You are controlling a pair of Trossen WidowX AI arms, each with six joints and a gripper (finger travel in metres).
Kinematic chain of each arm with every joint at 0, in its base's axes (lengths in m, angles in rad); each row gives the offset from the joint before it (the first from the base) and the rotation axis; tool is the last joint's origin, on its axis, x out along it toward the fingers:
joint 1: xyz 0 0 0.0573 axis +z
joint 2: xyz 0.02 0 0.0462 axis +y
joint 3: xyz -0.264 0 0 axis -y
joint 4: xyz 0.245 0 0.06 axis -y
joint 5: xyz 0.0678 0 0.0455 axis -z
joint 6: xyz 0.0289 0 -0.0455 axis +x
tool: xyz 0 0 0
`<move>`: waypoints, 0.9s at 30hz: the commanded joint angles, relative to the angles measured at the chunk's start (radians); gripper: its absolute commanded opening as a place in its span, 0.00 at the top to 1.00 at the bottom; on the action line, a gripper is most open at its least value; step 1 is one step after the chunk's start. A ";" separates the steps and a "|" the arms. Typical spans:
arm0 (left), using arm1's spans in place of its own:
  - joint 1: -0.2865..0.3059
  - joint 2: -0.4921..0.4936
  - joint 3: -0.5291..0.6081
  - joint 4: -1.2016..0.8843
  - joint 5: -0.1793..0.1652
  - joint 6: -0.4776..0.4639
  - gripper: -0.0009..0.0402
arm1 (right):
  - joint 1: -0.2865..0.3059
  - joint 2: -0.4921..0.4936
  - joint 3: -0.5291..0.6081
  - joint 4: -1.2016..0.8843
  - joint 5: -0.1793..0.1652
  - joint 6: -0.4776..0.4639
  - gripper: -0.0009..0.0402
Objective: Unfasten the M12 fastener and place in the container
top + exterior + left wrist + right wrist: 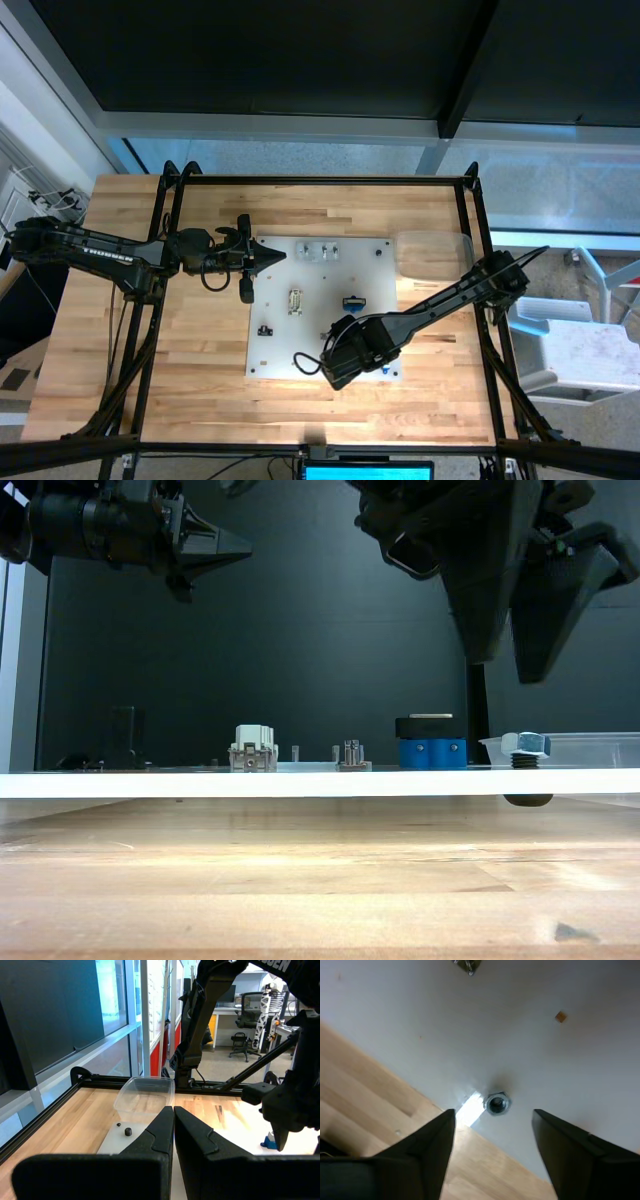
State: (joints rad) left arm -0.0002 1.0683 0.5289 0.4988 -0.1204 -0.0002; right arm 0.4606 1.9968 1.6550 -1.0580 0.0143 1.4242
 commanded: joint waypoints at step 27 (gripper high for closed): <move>0.000 0.000 0.000 0.000 0.000 0.000 0.98 | -0.026 0.042 -0.084 0.103 -0.019 0.138 0.49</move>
State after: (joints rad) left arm -0.0002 1.0683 0.5293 0.4984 -0.1204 -0.0002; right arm 0.4358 2.0384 1.5715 -0.9546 -0.0048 1.5646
